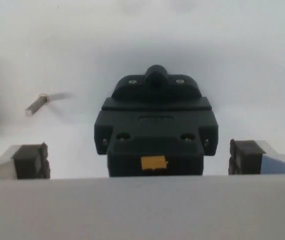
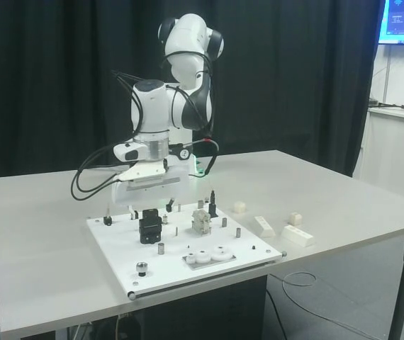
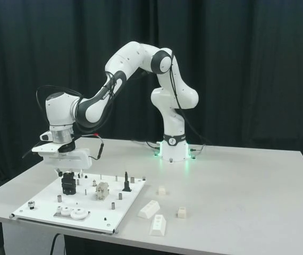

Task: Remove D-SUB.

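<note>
The D-SUB connector (image 1: 155, 125) is a black block with a small label on its near face, standing on the white board (image 2: 237, 248). It also shows in the first room view (image 2: 149, 228) and in the second room view (image 3: 68, 184). My gripper (image 1: 137, 159) hangs just above it (image 2: 149, 211) (image 3: 68, 172) and is open. One black fingertip (image 1: 30, 160) stands on each side of the connector, with a clear gap between each pad and the block. Nothing is held.
The board carries several small pegs, white gears (image 2: 205, 256), a metal fixture (image 2: 200, 219) and a black upright post (image 2: 213, 204). A loose pin (image 1: 36, 105) lies beyond the connector. White blocks (image 2: 264, 225) (image 2: 298, 234) sit on the grey table (image 2: 46, 212) beside the board.
</note>
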